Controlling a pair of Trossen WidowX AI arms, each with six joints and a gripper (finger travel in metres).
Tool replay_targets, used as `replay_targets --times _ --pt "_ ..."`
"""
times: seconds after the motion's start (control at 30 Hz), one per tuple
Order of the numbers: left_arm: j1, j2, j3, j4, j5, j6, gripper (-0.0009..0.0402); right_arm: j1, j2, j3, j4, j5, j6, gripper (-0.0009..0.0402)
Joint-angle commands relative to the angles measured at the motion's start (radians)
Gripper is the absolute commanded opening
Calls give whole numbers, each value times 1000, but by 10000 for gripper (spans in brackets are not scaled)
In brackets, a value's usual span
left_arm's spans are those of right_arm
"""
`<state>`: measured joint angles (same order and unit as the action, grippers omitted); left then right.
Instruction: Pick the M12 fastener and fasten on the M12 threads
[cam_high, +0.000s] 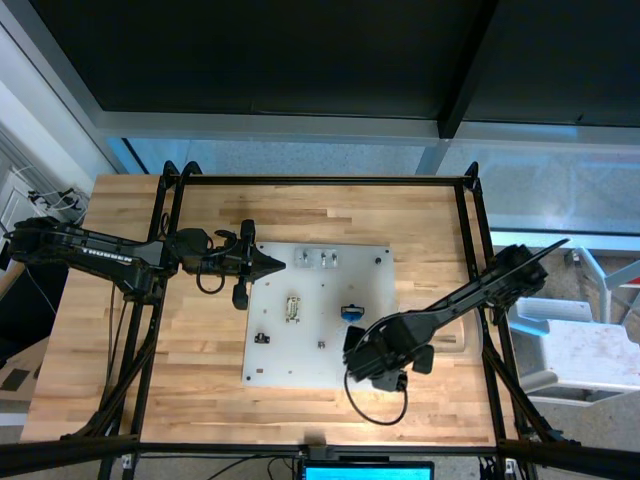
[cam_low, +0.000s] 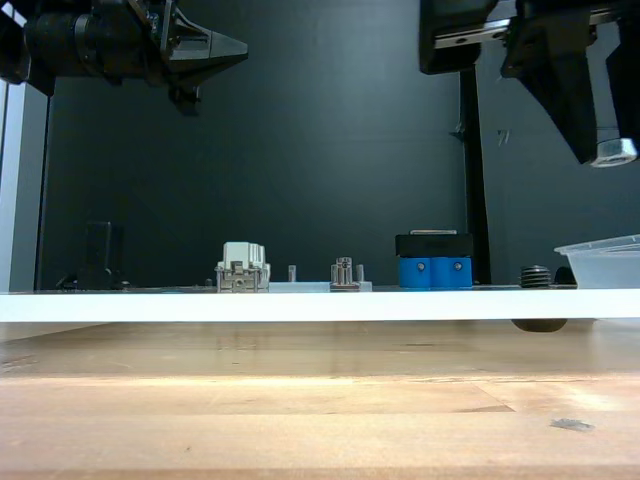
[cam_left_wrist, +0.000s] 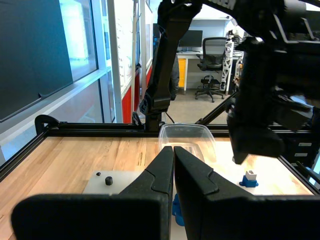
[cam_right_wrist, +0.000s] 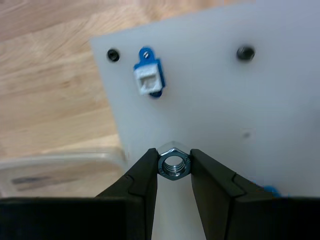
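Note:
My right gripper (cam_right_wrist: 173, 161) is shut on the small silver M12 nut (cam_right_wrist: 173, 166), which sits flat between the fingertips with its hole showing, above the white board (cam_right_wrist: 260, 110). In the low view the nut (cam_low: 612, 152) hangs high in the right gripper (cam_low: 610, 145), above and slightly right of the black ribbed stud (cam_low: 537, 276), which stands bare. From above, the right gripper (cam_high: 375, 362) is over the board's near right part and hides the stud. My left gripper (cam_high: 270, 263) hovers shut and empty at the board's far left edge.
A clear tray (cam_low: 605, 258) stands just right of the board, behind the stud. On the board are a blue block (cam_low: 434, 262), a grey connector (cam_low: 242, 270), a small silver post (cam_low: 344, 274) and a blue-and-white connector (cam_right_wrist: 148, 80). A black frame (cam_high: 320, 181) rims the table.

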<state>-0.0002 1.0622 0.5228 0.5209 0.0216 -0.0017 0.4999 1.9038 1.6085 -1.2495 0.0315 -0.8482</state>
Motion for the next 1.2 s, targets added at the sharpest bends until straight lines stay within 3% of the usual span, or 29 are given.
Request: replay_targets --times 0.03,0.7,1.2 --pt "0 0 0 0 0 0 0 3 51 54 3 3 -19 16" --pt "0 0 0 0 0 0 0 6 248 261 13 3 -79 16" --pt "0 0 0 0 0 0 0 2 264 244 64 2 -85 16"
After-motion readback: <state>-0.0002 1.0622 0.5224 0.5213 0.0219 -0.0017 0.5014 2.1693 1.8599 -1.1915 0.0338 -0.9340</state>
